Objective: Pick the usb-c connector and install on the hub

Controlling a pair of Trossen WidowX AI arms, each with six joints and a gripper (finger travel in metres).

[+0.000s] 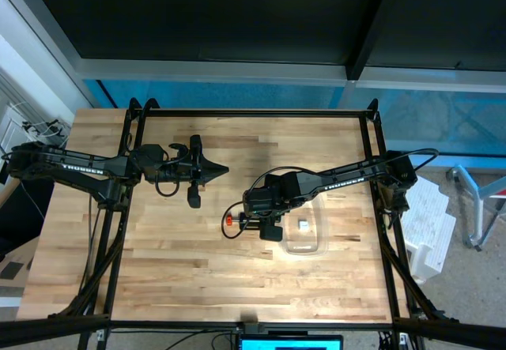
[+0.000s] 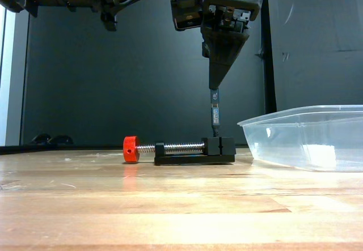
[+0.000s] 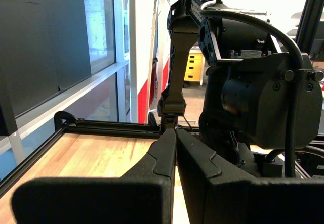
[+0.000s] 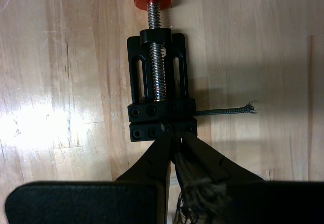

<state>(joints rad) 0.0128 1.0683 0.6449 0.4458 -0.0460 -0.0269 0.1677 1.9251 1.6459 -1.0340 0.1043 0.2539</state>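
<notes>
Only low: usb-c connector point(image 2: 215, 114) in right gripper point(image 2: 214, 86) atop hub point(image 2: 195, 159); left gripper point(image 3: 175, 131) closed aloft.

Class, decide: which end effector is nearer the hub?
Right. The right end effector hangs directly above the hub, holding the usb-c connector; the left end effector, shut, hovers well off to its left.
</notes>
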